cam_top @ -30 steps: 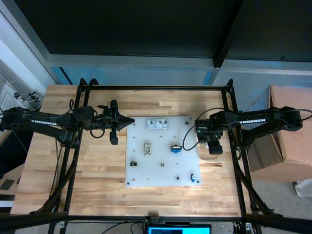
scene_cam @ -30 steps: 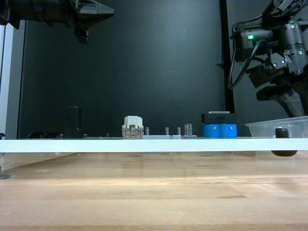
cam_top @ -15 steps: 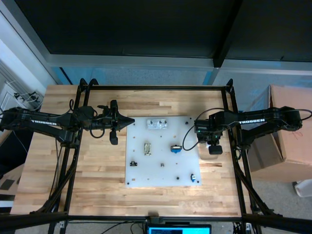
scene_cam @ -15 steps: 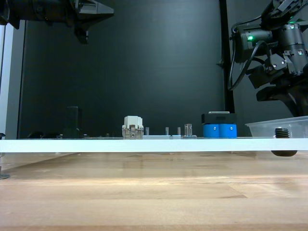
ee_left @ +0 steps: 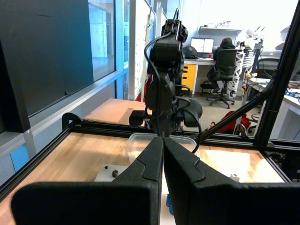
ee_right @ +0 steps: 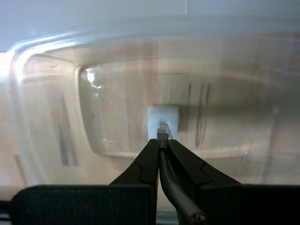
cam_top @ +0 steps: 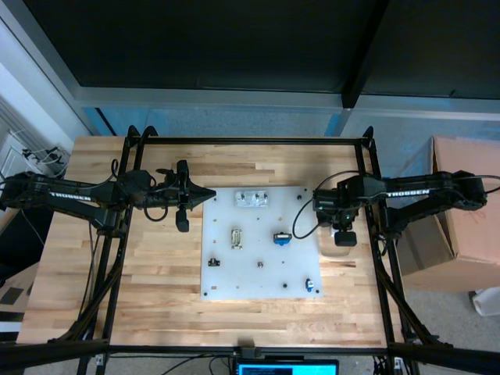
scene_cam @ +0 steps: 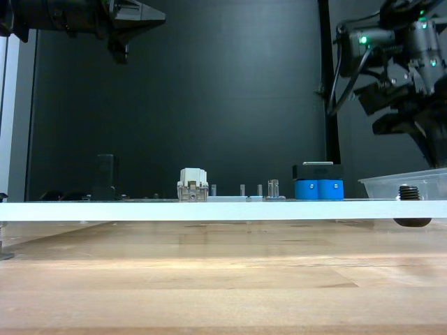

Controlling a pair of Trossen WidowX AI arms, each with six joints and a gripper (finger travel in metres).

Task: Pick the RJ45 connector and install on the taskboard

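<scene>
Right wrist view alone shows the grip. The right tool (ee_right: 161,140) has its fingers pressed together on a black cable (ee_right: 176,194). The RJ45 connector (ee_right: 163,121), a pale plug, juts out just past their tips over the floor of a clear tray (ee_right: 42,84). Whether the plug touches that floor cannot be told.

High view places this tool and the tray on the desk (cam_top: 156,266), just beyond the right edge of the taskboard (cam_top: 258,277). The connector is therefore clear of any seat on the taskboard, but it is too small to pick out there. Low view cuts the right tool's tips off at the frame edge, and the tray wall hides what is inside.

Left wrist view shows the left tool (ee_left: 162,139) closed, finger against finger, with nothing between. It points across the taskboard toward the right arm (ee_left: 165,79). High view sets its tips at the taskboard's far left corner, and low view shows it well above the taskboard.
</scene>
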